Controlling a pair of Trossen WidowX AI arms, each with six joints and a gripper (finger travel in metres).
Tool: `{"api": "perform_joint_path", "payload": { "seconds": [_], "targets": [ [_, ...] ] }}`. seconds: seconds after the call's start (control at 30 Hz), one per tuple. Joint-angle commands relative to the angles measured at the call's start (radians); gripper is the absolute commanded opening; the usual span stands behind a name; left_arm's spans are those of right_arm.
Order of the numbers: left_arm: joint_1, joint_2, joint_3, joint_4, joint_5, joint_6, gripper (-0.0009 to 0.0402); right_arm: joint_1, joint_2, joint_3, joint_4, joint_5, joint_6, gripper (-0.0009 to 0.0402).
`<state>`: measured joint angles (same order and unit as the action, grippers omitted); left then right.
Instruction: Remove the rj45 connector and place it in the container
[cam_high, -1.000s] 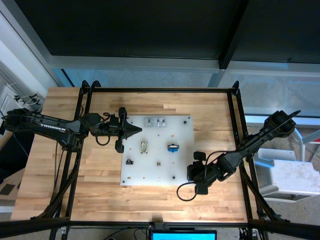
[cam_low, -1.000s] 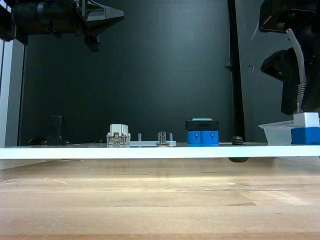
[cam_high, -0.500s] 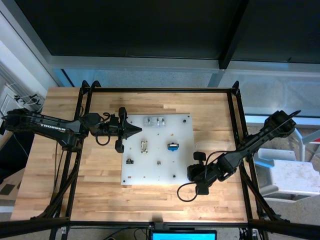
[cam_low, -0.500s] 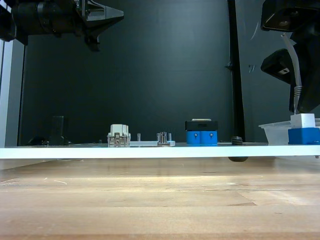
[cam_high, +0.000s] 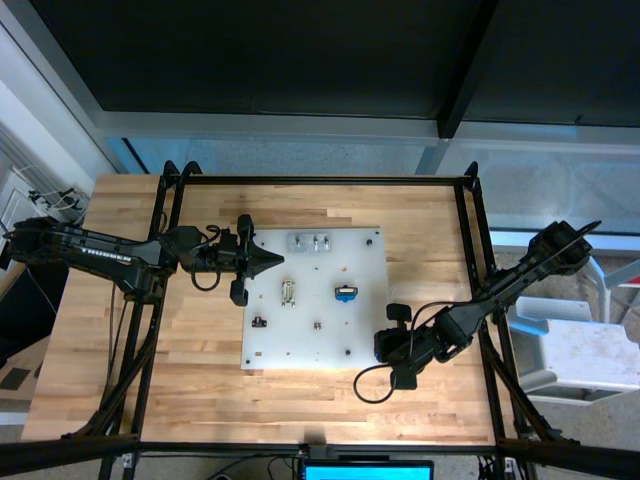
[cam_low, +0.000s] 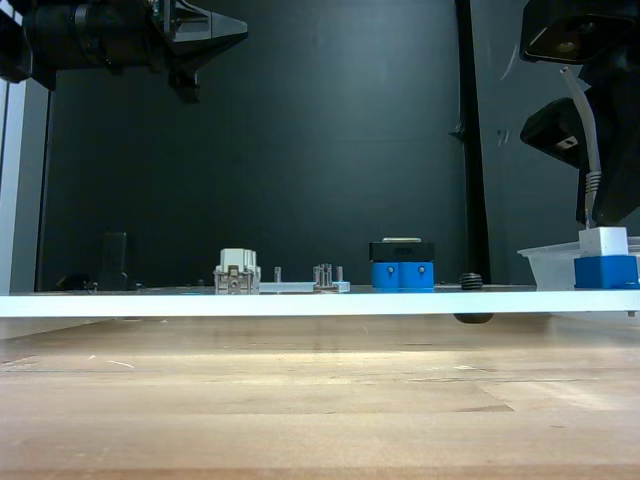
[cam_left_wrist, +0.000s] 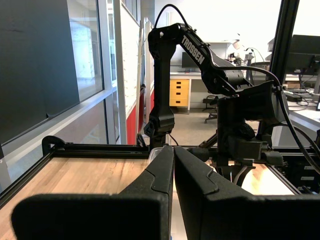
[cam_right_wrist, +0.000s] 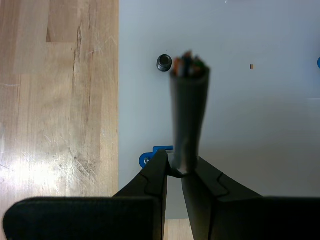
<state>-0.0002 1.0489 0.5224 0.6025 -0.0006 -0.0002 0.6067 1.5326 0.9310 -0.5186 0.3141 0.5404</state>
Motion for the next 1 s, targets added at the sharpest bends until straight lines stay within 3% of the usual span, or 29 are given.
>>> {"api": "perform_joint_path", "payload": {
  "seconds": [0.03,0.53,1.0],
  "targets": [
    [0.000,0.000,0.000,0.000,0.000,0.000,0.0000,0.001,-0.010,0.001,0.005,-0.002,0.001,0.0000],
    [0.000,0.000,0.000,0.000,0.000,0.000,0.0000,0.000,-0.103,0.003,-0.008,-0.001,-0.025,0.0000],
    [0.000,0.000,0.000,0.000,0.000,0.000,0.0000,-0.029,-0.215,0.099,-0.156,-0.002,-0.070,0.0000]
  ]
}}
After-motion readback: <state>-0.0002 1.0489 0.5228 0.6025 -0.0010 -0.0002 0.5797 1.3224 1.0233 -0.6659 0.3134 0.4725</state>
